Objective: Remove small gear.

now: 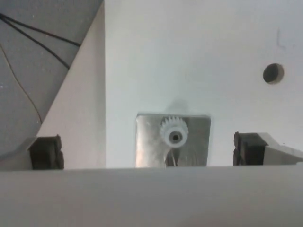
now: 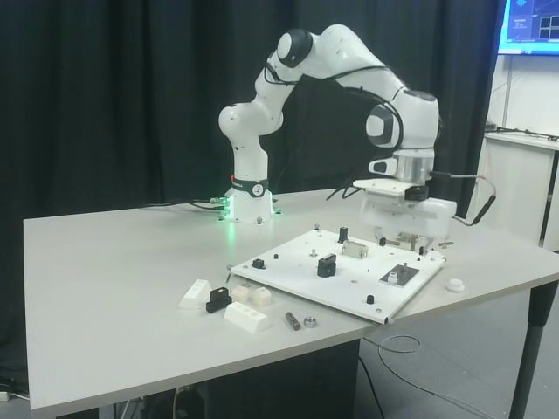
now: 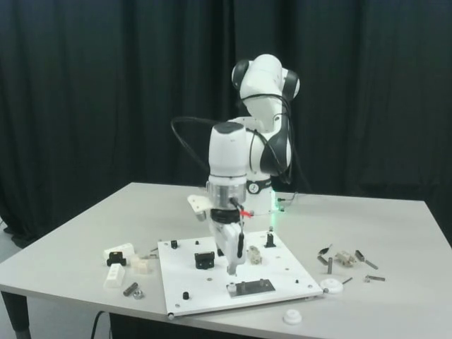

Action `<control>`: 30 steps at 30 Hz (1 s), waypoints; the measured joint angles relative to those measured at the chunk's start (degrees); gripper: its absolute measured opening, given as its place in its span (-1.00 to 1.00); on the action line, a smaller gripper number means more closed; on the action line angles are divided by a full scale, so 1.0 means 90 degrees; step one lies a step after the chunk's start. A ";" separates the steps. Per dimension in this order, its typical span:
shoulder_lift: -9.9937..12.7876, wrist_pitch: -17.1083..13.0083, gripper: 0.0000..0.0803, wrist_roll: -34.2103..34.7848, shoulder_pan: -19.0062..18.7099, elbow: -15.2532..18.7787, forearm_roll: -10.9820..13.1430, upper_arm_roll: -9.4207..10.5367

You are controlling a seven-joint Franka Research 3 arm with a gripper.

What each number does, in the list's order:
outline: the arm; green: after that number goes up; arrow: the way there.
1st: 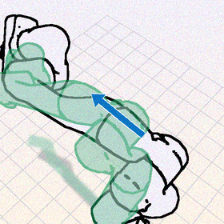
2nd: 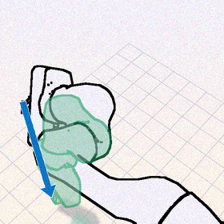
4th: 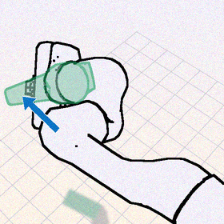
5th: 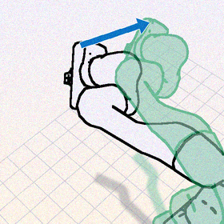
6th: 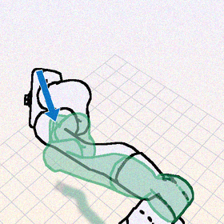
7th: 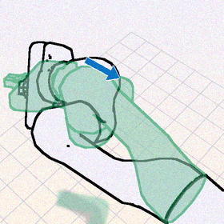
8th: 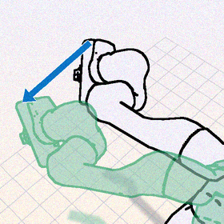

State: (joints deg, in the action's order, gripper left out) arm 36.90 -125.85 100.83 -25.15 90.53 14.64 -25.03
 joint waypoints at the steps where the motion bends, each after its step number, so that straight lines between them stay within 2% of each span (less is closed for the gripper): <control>1: 0.0035 -0.0031 0.99 0.0002 0.0000 0.0000 0.0002 0.0001; 14: 0.0370 -0.0315 0.99 0.0004 0.0047 0.0015 0.0006 0.0037; 30: 0.0389 -0.0440 0.99 0.0004 0.0191 0.0266 0.0004 0.0332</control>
State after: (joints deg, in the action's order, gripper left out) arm 40.40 -129.82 100.86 -23.43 92.93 14.68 -22.04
